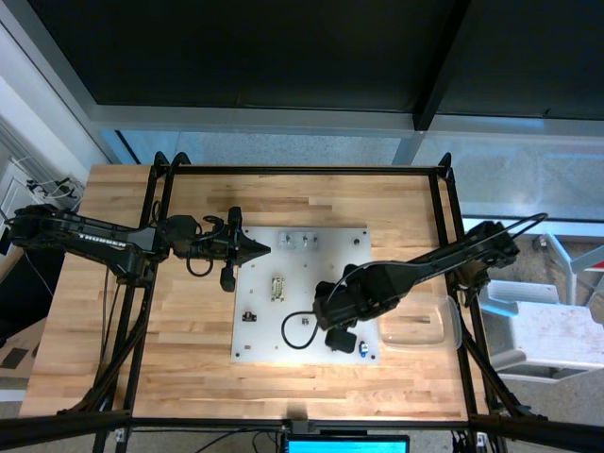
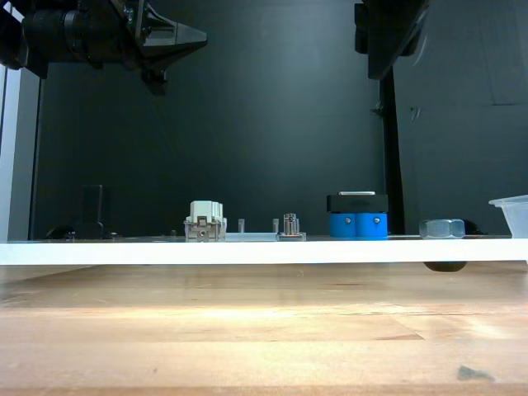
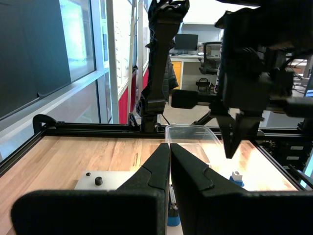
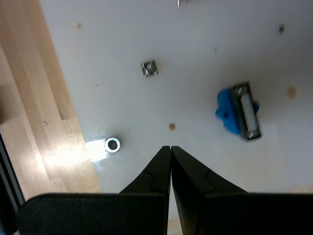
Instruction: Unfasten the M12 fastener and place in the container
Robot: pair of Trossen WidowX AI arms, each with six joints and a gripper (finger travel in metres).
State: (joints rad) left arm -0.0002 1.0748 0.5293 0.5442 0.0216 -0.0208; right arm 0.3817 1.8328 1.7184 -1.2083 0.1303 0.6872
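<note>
Nothing is judged done: the nut (image 4: 113, 144) is seen on the board (image 1: 264, 330), the container (image 1: 457, 326) unfilled; both pressed together, the left tool (image 3: 169, 146) is held mid-bench, the right tool (image 4: 170, 148) high near the nut.

Matte-black jointed left arm (image 1: 94, 241), white lettering; matching right arm (image 1: 444, 257), looped black cable (image 1: 297, 332). Left gripper (image 3: 169, 145) at white flat board's (image 1: 283, 326) 9 o'clock, right gripper (image 4: 170, 148) 5 o'clock.

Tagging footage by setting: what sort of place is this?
Probably an office robotics lab: framed wooden table, monitor, desk chair. Left gripper, shut, hovers at the white board's left edge; right gripper, shut, above its near right.
</note>
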